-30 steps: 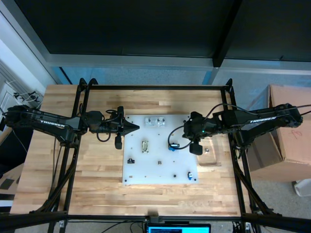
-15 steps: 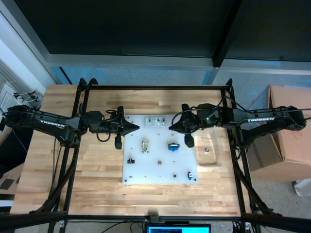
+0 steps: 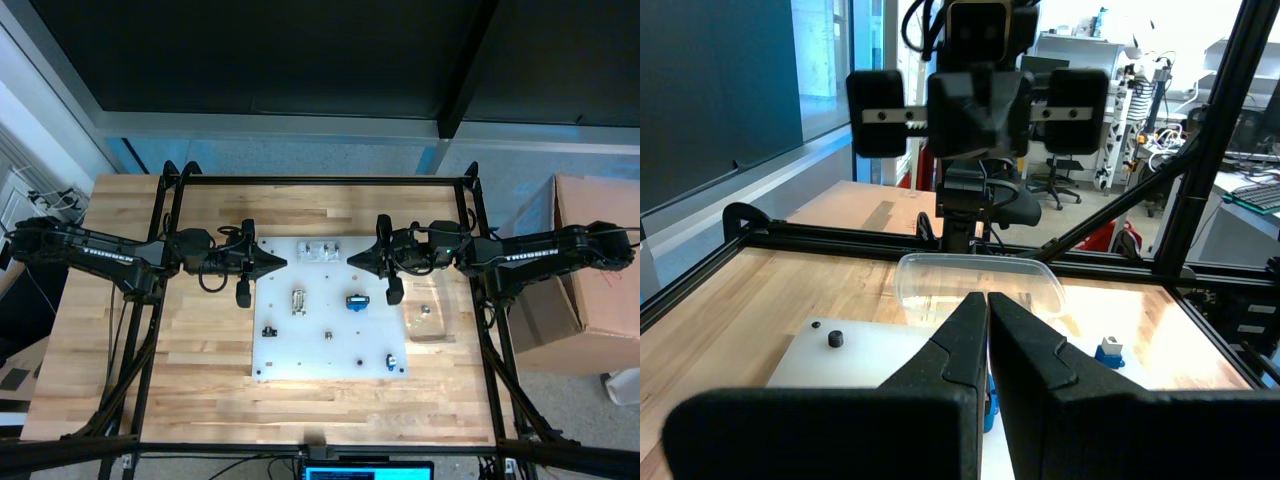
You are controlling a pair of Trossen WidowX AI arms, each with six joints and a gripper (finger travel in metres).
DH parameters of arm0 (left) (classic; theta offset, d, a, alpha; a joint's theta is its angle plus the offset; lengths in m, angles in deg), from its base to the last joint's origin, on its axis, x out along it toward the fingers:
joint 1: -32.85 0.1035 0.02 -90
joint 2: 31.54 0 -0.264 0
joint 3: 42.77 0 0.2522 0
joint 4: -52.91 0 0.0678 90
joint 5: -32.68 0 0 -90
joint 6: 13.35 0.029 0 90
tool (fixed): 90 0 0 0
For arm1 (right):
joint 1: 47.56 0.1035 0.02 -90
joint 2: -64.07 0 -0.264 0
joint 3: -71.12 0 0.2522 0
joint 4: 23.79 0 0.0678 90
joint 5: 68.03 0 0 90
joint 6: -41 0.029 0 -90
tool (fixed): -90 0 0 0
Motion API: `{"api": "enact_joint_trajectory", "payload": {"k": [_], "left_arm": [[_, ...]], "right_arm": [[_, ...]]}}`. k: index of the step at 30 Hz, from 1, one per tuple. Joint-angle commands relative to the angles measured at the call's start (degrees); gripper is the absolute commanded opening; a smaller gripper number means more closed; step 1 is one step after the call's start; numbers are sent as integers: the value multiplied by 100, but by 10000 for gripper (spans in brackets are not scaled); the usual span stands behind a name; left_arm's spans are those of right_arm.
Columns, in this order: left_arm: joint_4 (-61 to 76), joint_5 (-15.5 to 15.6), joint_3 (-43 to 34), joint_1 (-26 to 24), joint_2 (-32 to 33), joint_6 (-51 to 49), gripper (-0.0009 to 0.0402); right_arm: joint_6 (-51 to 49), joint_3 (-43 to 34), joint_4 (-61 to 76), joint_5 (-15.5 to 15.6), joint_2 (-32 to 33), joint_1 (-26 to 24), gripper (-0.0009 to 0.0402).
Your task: Unfasten the M12 nut and place it in the container
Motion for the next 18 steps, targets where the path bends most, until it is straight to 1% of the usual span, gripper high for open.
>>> {"api": "enact_joint_trajectory", "payload": {"k": [1,2,4,18], "left_arm": [[-2,-2,0,2,2,0,0],[-2,-2,0,0,2,0,0],[-2,-2,0,2,2,0,0],[-2,-2,-2,2,0,0,0]], "right_arm": [[-11,133,-120,-63,-15,-24,0],[-22,155,-122,-155,-15,-26,0],[-81,190,-122,-229,-13,-59,0],[-109,409,-417,-243,0,-98,0]]}}
